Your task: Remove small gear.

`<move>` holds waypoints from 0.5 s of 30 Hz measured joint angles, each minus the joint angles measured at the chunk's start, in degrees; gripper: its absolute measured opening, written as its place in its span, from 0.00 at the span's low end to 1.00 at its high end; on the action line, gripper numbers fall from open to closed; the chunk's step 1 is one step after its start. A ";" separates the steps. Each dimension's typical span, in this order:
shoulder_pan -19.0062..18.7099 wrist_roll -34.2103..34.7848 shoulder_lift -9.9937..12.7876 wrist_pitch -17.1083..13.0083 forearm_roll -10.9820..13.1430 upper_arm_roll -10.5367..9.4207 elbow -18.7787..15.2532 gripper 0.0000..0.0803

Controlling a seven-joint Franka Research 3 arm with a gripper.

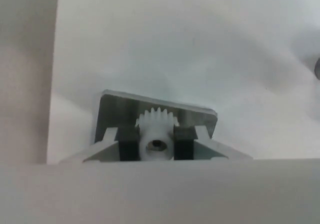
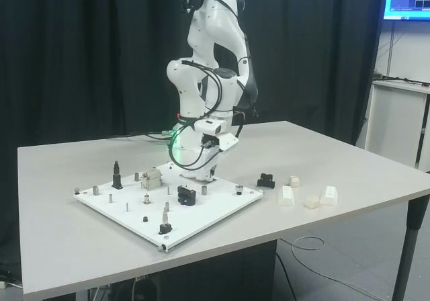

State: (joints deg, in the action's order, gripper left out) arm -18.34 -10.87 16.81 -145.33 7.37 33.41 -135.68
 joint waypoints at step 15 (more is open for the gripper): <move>0.24 11.27 0.03 1.39 0.09 -0.07 0.69 0.17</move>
State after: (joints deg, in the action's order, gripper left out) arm -18.10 0.40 16.84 -143.94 7.46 33.35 -135.00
